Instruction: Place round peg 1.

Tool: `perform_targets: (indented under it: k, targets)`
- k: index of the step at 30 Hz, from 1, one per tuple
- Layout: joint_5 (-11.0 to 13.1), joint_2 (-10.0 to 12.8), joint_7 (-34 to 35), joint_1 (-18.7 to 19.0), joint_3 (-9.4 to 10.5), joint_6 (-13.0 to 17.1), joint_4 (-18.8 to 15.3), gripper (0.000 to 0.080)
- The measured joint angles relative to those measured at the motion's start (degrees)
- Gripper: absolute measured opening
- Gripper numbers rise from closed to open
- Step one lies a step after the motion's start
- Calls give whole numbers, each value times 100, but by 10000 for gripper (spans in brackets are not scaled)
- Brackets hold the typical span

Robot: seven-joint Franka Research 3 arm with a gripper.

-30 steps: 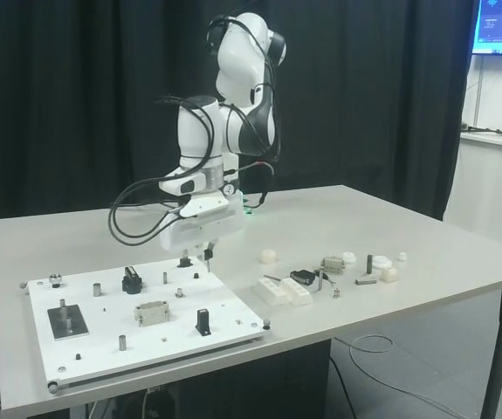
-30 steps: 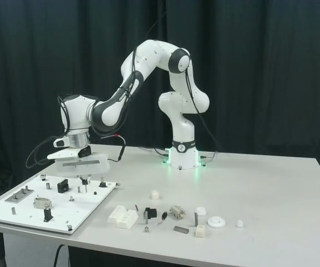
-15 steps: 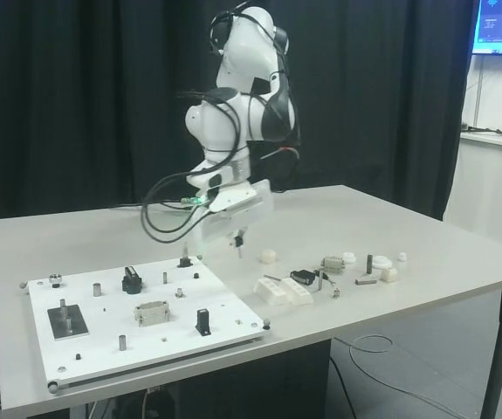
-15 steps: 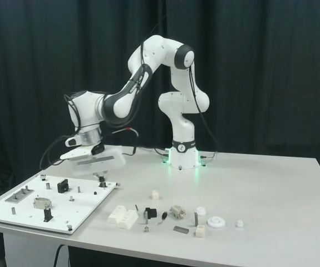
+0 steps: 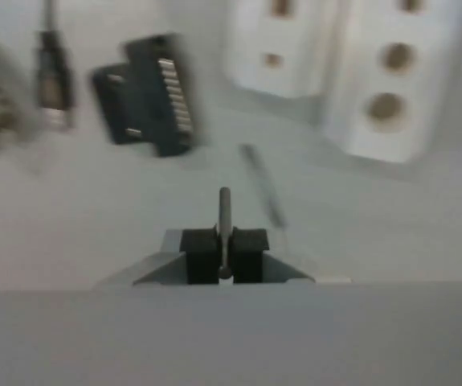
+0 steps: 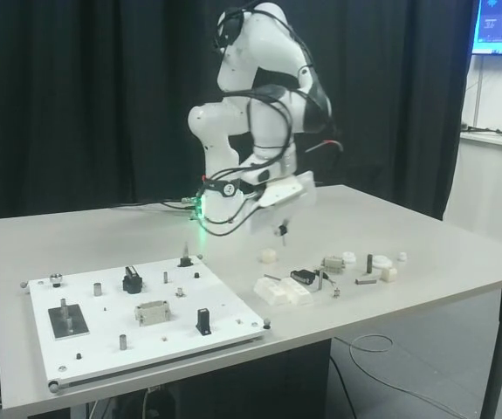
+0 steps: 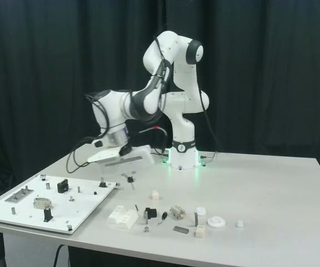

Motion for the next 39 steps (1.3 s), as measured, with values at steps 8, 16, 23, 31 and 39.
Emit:
perform_targets:
  k: [8, 16, 23, 31, 39]
  targets:
    - [6, -66, 821, 646, 19, 353, -166, 33]
    - [0, -65, 1464, 1227, 40, 883, -321, 33]
    - [-39, -17, 1784, 1560, 43, 1308, -436, 33]
    - [-54, 120, 2014, 1739, 47, 1593, -474, 33]
    - [-56, 172, 2101, 1803, 85, 1730, -474, 267]
